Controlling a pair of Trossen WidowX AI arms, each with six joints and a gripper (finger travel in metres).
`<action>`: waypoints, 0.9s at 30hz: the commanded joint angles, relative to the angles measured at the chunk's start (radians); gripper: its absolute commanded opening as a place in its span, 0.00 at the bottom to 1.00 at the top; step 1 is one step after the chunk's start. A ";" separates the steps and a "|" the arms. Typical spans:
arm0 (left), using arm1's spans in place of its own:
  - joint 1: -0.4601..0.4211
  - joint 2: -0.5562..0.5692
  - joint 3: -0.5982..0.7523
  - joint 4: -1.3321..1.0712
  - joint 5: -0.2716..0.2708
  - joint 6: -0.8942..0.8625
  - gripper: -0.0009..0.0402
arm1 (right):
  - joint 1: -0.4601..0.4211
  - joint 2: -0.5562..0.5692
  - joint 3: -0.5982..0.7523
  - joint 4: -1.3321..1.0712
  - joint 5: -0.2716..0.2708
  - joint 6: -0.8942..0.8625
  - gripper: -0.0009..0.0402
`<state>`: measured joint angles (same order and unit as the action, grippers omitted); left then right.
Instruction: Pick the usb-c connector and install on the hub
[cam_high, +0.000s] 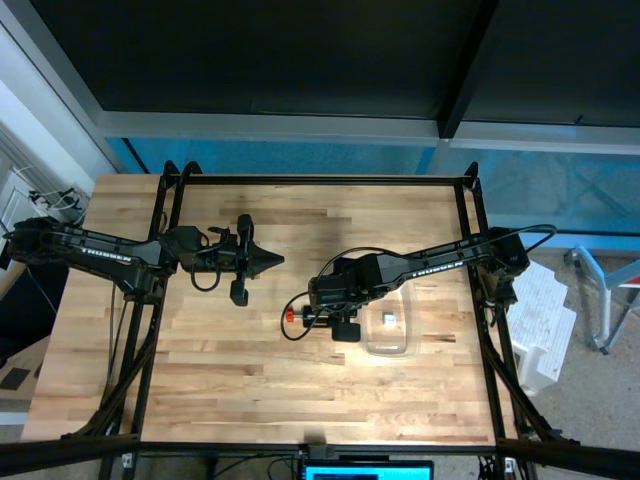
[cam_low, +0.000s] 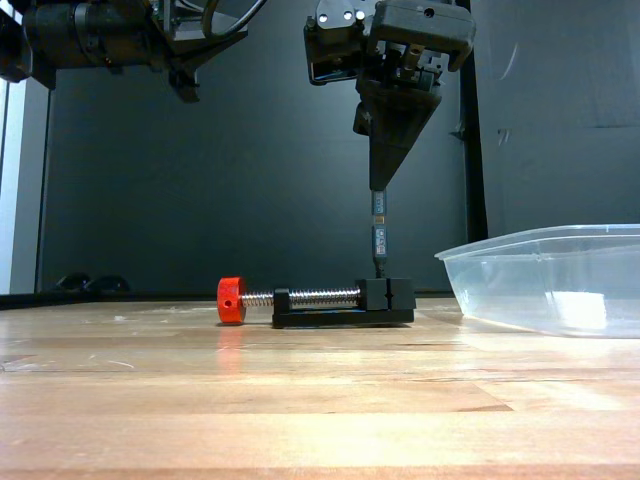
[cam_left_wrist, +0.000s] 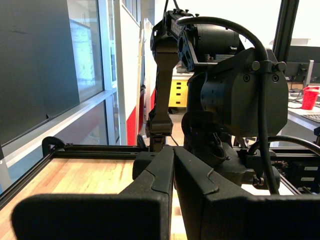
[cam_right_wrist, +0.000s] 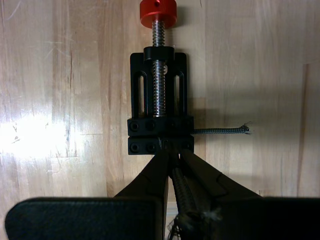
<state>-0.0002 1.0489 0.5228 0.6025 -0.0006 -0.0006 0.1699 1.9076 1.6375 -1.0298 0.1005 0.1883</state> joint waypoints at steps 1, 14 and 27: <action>0.000 0.000 0.000 0.000 0.000 0.000 0.02 | 0.000 0.000 -0.001 0.002 -0.023 -0.005 0.02; 0.000 0.000 0.000 0.000 0.000 0.000 0.02 | 0.000 0.000 -0.001 0.003 -0.013 -0.015 0.02; 0.000 0.000 0.000 0.000 0.000 0.000 0.02 | -0.001 0.000 -0.011 0.011 -0.004 -0.018 0.02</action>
